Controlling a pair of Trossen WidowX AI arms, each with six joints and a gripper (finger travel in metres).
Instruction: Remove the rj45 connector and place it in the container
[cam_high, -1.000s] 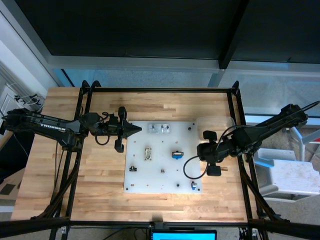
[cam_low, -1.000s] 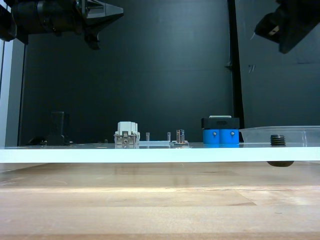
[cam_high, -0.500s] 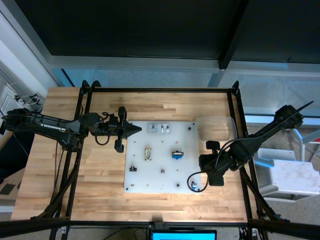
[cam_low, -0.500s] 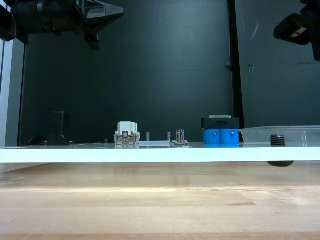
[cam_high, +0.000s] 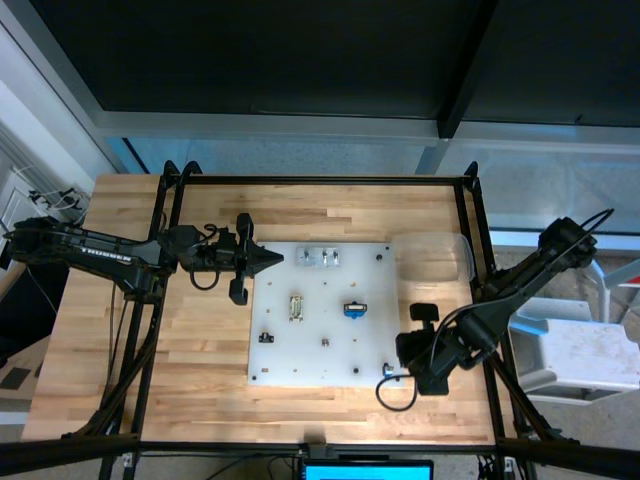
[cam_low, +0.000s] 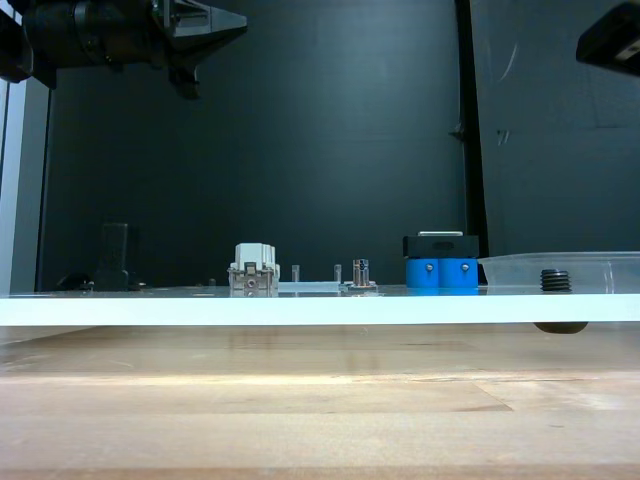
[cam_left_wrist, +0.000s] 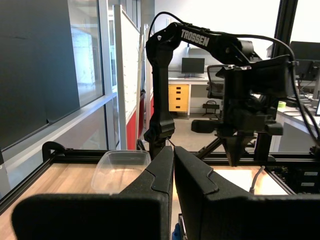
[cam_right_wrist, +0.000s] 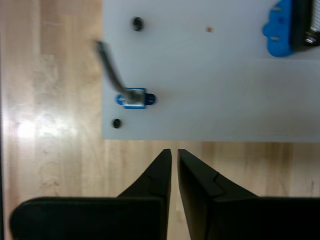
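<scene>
Wood tabletop (cam_right_wrist: 50, 165) lies below our right gripper (cam_right_wrist: 174, 151), nearly closed and empty; the rj45 connector (cam_right_wrist: 134, 98) sits just ahead. Approach step, we judge: next, open and descend. Left gripper (cam_left_wrist: 173, 149), closed, hangs well apart.

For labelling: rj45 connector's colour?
Blue, pale centre: right wrist view. Right gripper hovers near rj45 connector; left gripper raised near the board.

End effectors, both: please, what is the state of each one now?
Left end effector: shut, empty, raised over the board's left edge.
Right end effector: shut, empty, above the table near the rj45 connector.
</scene>
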